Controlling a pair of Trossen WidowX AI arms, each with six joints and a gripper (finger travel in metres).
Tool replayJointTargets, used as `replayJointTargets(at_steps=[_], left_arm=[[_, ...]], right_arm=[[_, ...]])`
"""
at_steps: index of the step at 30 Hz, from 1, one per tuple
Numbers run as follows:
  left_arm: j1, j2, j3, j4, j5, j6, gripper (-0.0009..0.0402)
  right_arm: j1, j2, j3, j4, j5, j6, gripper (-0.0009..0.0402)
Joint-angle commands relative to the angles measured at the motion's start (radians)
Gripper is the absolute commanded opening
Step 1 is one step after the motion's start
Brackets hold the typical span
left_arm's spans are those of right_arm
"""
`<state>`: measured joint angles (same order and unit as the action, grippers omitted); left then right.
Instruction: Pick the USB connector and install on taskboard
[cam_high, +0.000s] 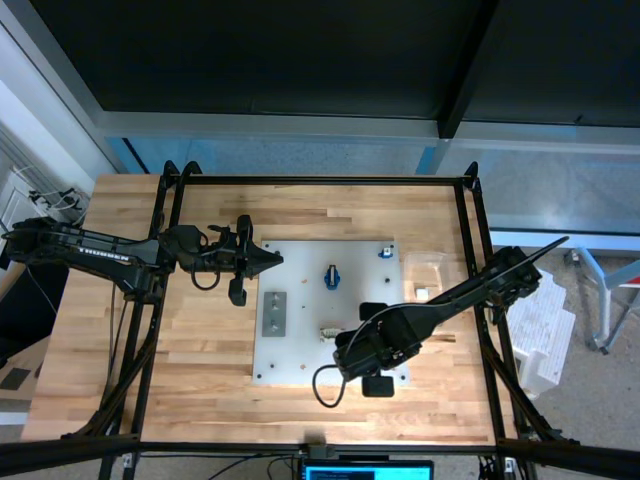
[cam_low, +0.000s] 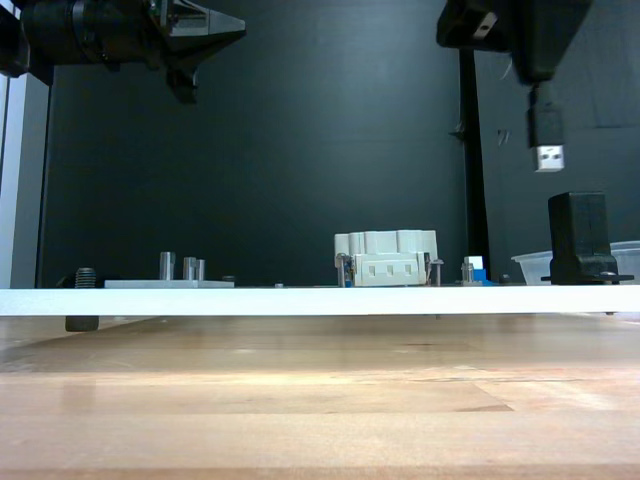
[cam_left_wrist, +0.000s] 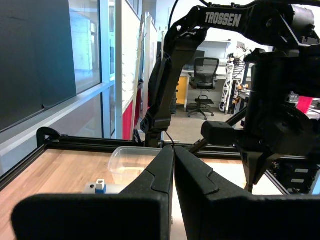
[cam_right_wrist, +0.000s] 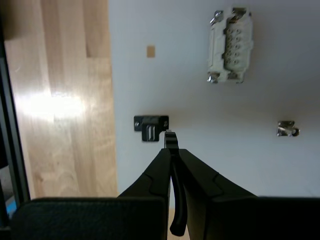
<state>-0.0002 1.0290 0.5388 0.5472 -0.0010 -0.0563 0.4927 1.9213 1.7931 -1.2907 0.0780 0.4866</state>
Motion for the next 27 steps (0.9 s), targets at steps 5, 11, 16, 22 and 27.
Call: replayJointTargets(at_steps=[5, 11, 16, 22, 27], left_arm=[[0.0, 0.0, 0.0, 0.0, 0.0, 0.0, 0.0], [0.0, 0.0, 0.0, 0.0, 0.0, 0.0, 0.0], [0.0, 0.0, 0.0, 0.0, 0.0, 0.0, 0.0], [0.0, 0.0, 0.0, 0.0, 0.0, 0.0, 0.0], [0.0, 0.0, 0.0, 0.0, 0.0, 0.0, 0.0]], right_arm=[[0.005, 0.013, 0.005, 0.004, -0.004, 0.014, 0.0], [0.008, 0.013, 0.005, 0.008, -0.003, 0.014, 0.0], [0.019, 0.013, 0.003, 0.019, 0.001, 0.016, 0.0], [0.025, 0.013, 0.002, 0.019, 0.006, 0.026, 0.0], [0.03, 0.018, -0.002, 0.019, 0.008, 0.026, 0.0]])
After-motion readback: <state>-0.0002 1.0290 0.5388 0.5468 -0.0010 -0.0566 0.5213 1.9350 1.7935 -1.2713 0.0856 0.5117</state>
